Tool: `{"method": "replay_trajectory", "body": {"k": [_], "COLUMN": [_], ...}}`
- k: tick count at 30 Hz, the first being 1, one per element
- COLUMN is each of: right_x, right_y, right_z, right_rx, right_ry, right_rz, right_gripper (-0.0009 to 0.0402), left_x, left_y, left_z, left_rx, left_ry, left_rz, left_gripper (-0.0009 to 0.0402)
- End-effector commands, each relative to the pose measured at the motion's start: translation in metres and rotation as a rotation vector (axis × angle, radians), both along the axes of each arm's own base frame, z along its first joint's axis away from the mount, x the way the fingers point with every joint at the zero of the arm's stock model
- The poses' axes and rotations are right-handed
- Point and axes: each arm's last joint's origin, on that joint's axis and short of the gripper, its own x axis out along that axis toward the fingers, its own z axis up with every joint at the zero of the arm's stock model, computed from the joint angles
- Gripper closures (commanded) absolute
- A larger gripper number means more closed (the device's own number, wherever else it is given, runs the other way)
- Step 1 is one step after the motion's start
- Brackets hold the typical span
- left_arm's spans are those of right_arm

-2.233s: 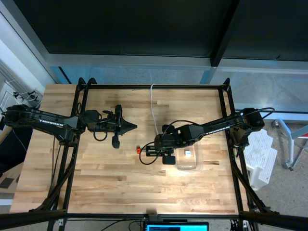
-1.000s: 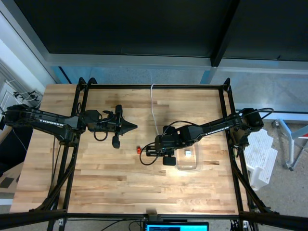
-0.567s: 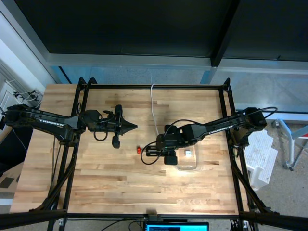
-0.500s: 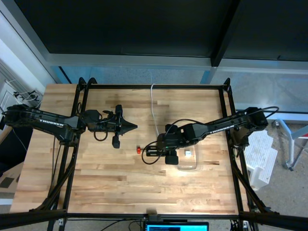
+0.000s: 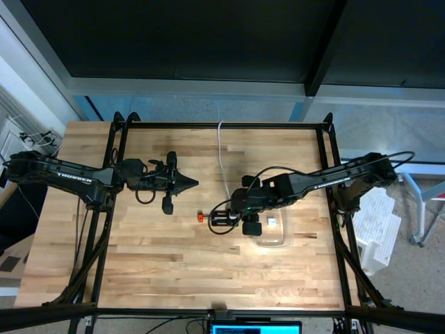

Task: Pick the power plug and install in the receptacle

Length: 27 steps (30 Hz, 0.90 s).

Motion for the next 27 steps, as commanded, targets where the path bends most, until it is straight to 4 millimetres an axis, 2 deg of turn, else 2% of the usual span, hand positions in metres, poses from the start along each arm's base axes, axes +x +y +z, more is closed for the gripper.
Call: {"method": "replay_trajectory", "body": {"k": [1,5,7,16,27], "right_x": [-0.007,-0.02,-0.025,-0.057,-0.089], "right_y": [-0.003,-0.008,-0.013,-0.031,-0.052], "right_z": [0.01,0.022,0.028,0.041,0.039], "right_rx": [-0.004,-0.001,0.018,0.058,0.038], "right_ry": [-0.052,-0.116,-0.171,-0.477,-0.848], "right_rz": [0.02,0.023,0.023,0.039,0.025], "right_gripper": [0.032,0.04,0.0385,0.0393,0.0393], "left_x": [0.0,0.0,0.0,0.0,0.0], "left_y": [0.0,0.0,0.0,0.0,0.0], "left_z": [0.0,0.0,0.0,0.0,0.0], "left_rx": [0.0,0.0,0.0,0.0,0.0], "left_ry": [0.0,0.0,0.0,0.0,0.0], "left_rz": [0.0,0.0,0.0,0.0,0.0], "left_gripper": [0.0393,0.0393,0.0393,0.0393,0.0393]}}
